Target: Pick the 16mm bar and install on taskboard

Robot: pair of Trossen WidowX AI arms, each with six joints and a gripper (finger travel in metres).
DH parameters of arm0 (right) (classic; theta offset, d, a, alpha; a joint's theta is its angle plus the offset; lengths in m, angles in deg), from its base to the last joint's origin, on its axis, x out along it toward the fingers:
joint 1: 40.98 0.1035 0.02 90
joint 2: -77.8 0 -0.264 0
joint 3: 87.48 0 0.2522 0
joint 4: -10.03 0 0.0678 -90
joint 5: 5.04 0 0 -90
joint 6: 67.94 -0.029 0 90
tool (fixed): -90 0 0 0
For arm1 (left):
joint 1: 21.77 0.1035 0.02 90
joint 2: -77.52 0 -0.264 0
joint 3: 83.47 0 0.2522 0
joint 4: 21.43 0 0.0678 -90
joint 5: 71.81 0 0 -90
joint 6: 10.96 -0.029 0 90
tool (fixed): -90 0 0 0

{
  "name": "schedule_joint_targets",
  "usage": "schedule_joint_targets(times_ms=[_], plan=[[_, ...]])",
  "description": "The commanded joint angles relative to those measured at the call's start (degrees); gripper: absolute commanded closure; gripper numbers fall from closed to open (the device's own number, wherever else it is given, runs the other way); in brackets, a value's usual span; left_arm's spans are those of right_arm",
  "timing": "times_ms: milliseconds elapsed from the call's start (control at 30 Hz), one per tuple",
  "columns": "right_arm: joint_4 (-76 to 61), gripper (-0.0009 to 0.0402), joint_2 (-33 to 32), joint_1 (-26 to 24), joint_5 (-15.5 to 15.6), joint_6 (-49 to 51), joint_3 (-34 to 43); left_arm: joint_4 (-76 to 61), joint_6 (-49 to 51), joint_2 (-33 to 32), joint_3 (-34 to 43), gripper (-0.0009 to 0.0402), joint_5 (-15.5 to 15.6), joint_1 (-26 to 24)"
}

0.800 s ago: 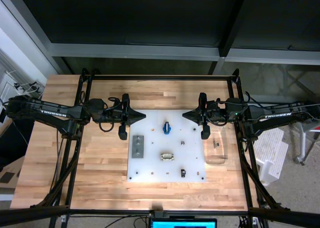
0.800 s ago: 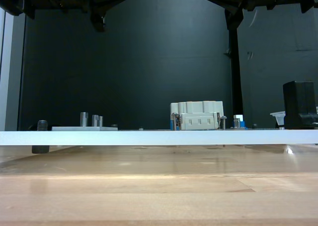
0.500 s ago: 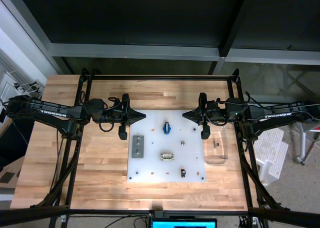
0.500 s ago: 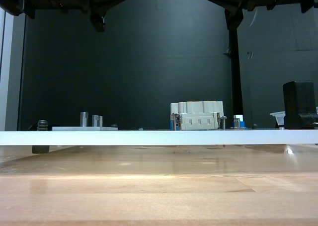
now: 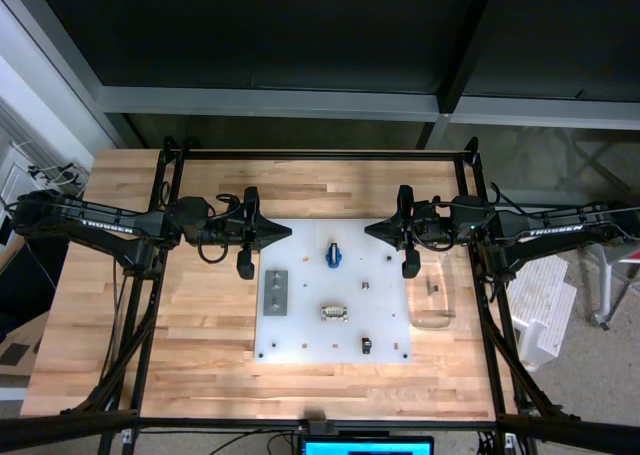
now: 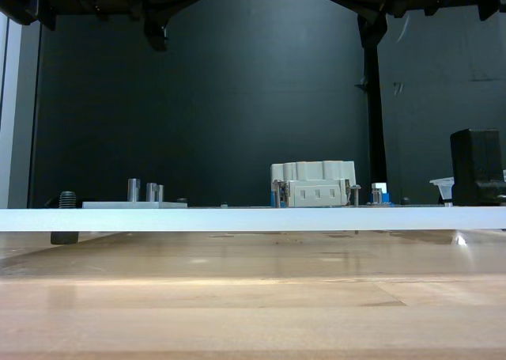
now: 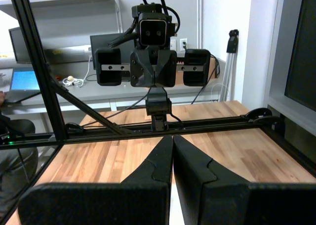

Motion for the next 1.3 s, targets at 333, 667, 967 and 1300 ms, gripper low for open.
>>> schedule_joint_targets(times_ms=[333, 667, 967, 1300], plan=[[-20.31, 0.0393, 0.07, 0.17, -0.20, -1.68, 7.26, 0.02, -0.02, 0.00, 0.02, 0.0393, -0.02, 0.02], [-46.66, 0.0393, 0.04, 0.31, -0.22, -3.19, 15.58, 0.02, -0.02, 0.00, 0.02, 0.0393, -0.02, 0.02], [-64.17, 0.0393, 0.02, 0.44, -0.04, -1.84, 20.79, 0.02, -0.02, 0.00, 0.02, 0.0393, -0.02, 0.02], [-82.66, 0.0393, 0.00, 0.66, 0.09, -1.86, 23.56, 0.00, -0.02, 0.00, 0.02, 0.0393, -0.02, 0.02]])
